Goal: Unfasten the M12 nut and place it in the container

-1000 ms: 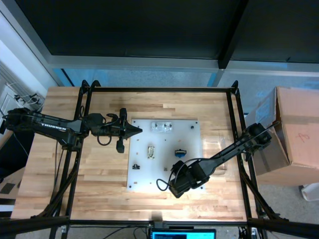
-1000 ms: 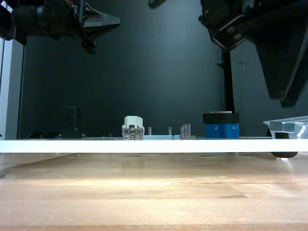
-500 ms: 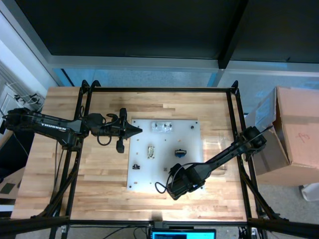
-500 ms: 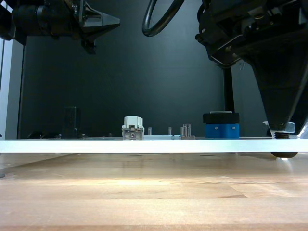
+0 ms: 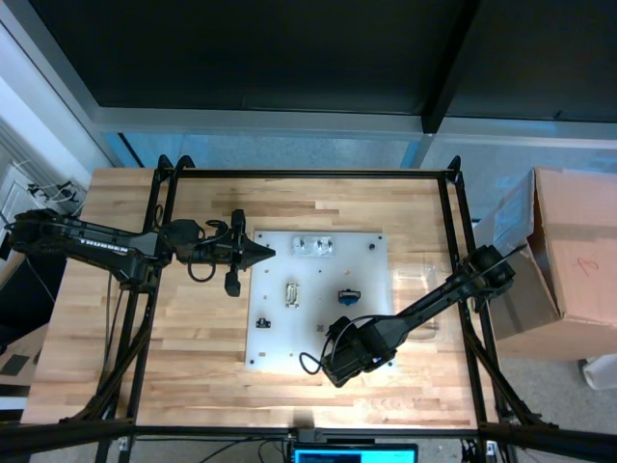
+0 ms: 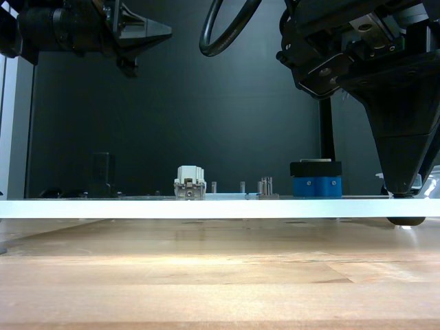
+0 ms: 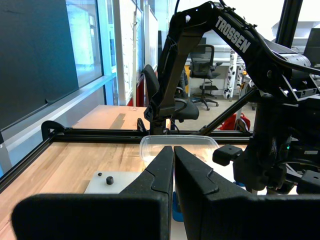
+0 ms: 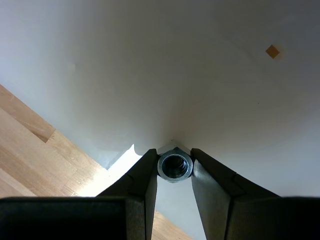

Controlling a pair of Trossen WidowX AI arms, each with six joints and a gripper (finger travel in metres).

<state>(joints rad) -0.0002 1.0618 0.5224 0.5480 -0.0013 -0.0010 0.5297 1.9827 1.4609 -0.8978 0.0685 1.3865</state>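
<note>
**The left hand (image 5: 262, 253) is held high over the table just left of the board, its fingers pressed together on nothing; the right hand (image 6: 401, 190) is lowered to the board's near right edge and clenched on the M12 nut (image 8: 175, 166).**

The nut is gripped between the two fingers right down at the white board (image 5: 280, 333), where its stud stands. The stud is hidden, so it cannot be told whether the nut is on its stud or lifted free. The nut is judged light, rigid and smooth, so slipping is to be expected unless it is pinched across opposite flats, as appears to be done here. The board looks flat and slick and is laid on a wooden table (image 5: 174, 357). A grey connector (image 6: 190, 184) and a blue block (image 6: 316, 185) are carried mid-board. The clear container (image 7: 200, 140) is set just beside the board's right edge, and a cardboard box (image 5: 569, 260) is stood further right, off the table.
</note>
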